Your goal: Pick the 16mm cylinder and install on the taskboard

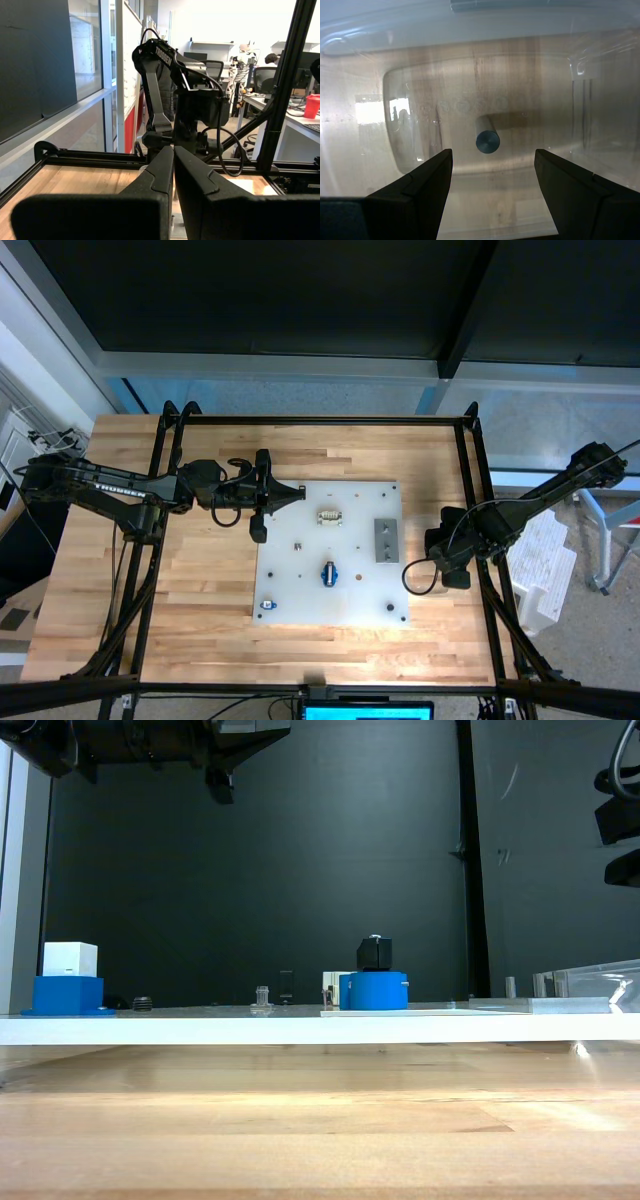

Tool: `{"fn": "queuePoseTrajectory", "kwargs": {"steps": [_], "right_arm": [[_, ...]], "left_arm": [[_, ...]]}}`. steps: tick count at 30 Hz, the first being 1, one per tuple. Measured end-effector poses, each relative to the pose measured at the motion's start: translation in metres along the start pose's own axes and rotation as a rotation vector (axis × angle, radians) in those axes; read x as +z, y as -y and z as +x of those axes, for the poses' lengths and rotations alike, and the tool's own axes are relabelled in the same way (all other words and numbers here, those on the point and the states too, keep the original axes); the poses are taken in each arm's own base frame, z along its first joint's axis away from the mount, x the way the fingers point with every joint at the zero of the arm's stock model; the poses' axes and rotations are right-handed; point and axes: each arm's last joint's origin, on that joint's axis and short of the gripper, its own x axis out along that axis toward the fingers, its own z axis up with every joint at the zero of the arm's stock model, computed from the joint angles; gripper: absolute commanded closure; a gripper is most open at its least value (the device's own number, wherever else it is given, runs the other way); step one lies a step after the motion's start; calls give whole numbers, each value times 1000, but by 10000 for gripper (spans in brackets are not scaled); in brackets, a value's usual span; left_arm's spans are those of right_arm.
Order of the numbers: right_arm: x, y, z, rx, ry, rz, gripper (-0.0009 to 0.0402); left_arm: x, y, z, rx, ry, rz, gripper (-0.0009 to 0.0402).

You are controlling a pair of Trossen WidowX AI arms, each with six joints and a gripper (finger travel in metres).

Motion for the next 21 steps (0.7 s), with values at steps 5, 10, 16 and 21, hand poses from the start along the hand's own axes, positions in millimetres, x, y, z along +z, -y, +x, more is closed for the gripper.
{"fn": "queuePoseTrajectory", "kwargs": {"steps": [5,10,16,21], "right_arm": [[0,-1,7,-12,3,-4,167],[1,-3,12,-24,4,-7,174],[0,-4,21,-20,9,-8,182],[-2,-4,27,-12,20,-6,184]], "left_arm": [[0,0,0,0,0,0,392],[0,0,0,0,0,0,392],[0,0,0,0,0,0,392],[0,0,0,0,0,0,392]]}}
